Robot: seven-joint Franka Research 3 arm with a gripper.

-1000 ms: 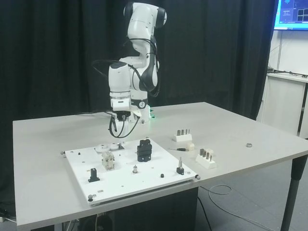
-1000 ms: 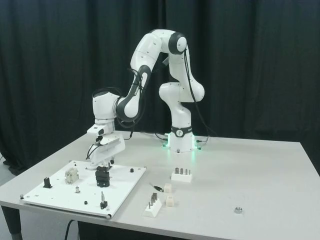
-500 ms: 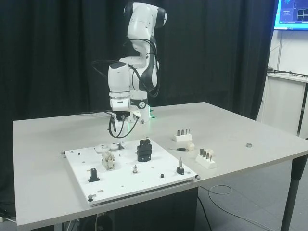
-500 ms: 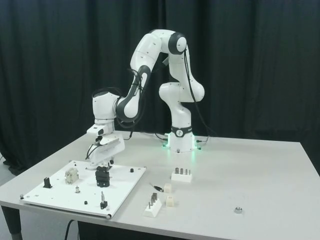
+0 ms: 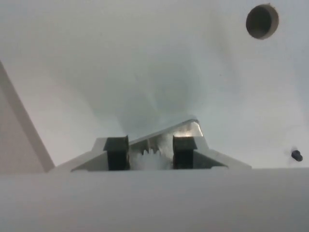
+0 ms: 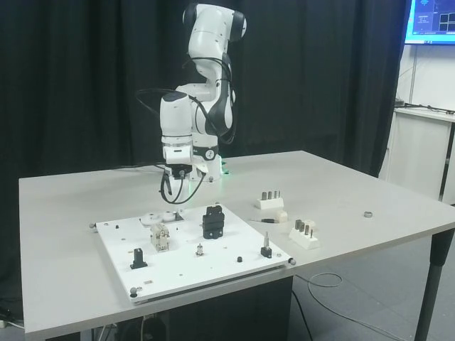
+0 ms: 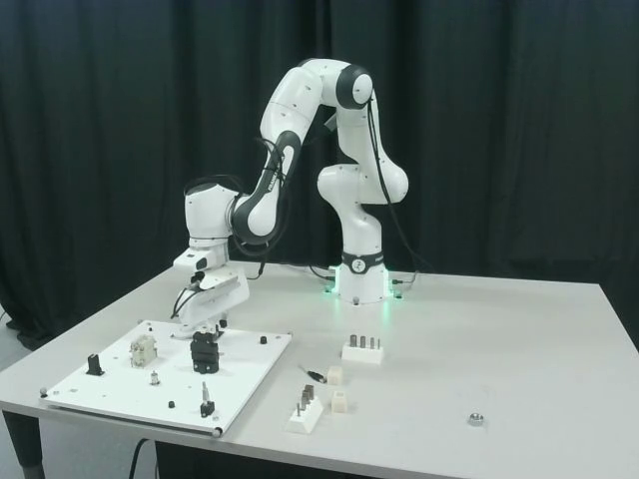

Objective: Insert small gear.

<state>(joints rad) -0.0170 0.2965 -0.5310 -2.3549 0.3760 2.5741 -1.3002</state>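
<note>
lab; black curtains (image 7: 100, 150); wall screen (image 6: 430, 21)

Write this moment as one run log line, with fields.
phase: insert | gripper: shut on small gear | position: above white board, far edge

Even, bright light falls on the grey table (image 6: 341, 192) before black curtains (image 7: 499, 130), a green glow marks the arm's base (image 7: 334, 289), and the wrist view is soft and hazy, with a broad shadow beyond the fingers (image 5: 116, 152) and glare on metal between them
</note>
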